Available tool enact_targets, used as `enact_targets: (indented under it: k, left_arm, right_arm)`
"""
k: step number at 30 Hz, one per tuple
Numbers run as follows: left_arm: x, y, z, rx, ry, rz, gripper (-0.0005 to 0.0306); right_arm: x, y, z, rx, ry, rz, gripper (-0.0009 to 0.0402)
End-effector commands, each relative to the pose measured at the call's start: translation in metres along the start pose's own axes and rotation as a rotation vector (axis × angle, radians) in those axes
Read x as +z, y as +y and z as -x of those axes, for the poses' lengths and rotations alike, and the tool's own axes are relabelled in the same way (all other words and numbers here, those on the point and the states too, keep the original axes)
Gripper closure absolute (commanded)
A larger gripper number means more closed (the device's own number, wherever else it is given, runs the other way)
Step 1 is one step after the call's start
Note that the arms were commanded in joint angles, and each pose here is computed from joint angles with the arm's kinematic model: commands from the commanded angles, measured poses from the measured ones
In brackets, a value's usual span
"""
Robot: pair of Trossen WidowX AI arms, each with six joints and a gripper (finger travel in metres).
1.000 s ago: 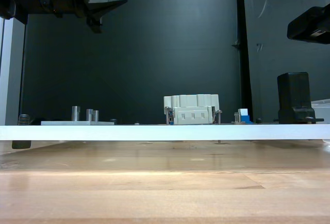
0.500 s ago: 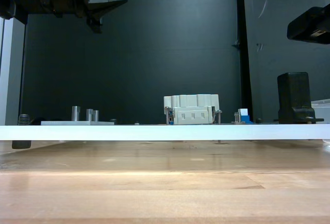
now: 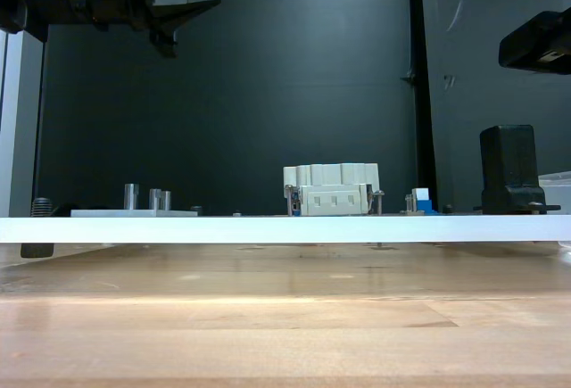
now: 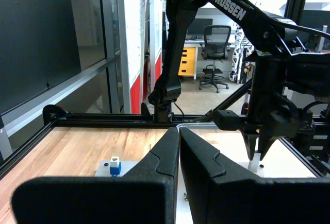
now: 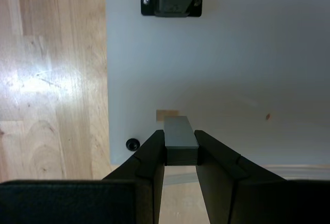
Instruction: Pick the 16mm bar and install on taskboard
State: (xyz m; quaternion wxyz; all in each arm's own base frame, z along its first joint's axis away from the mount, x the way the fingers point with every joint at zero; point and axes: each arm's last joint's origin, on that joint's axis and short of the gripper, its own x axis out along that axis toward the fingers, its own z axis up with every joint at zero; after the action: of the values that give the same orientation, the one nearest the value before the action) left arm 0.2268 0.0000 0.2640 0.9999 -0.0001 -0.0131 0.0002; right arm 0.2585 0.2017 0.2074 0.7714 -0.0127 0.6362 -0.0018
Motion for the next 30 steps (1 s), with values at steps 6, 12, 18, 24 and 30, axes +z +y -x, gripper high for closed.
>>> enact_targets:
  k: [6, 12, 18, 24, 30]
  left_arm:
    - [0.0, 0.0001, 0.0, 0.0, 0.0, 0.0, 0.03]
    - [-0.0001, 0.0, -0.0001, 0.0, 0.0, 0.0, 0.03]
    - [-0.0001, 0.0001, -0.0001, 0.0, 0.0, 0.0, 0.03]
    - [-0.0001, 0.0, -0.0001, 0.0, 0.0, 0.0, 0.03]
    - [-0.0001, 0.0, -0.0001, 0.0, 0.0, 0.0, 0.03]
  right_arm:
    - [0.0016, 0.001, 0.0012, 0.01, -0.015, -0.007, 0.0391]
    - [0.0015, 0.001, 0.0012, 0.009, -0.014, -0.007, 0.0391]
    - [0.0015, 0.0011, 0.0012, 0.011, -0.015, -0.006, 0.0391]
    - [0.0017, 0.001, 0.0013, 0.011, -0.016, -0.007, 0.0391]
    - [0.0014, 0.0011, 0.0008, 0.014, -0.012, -0.007, 0.0391]
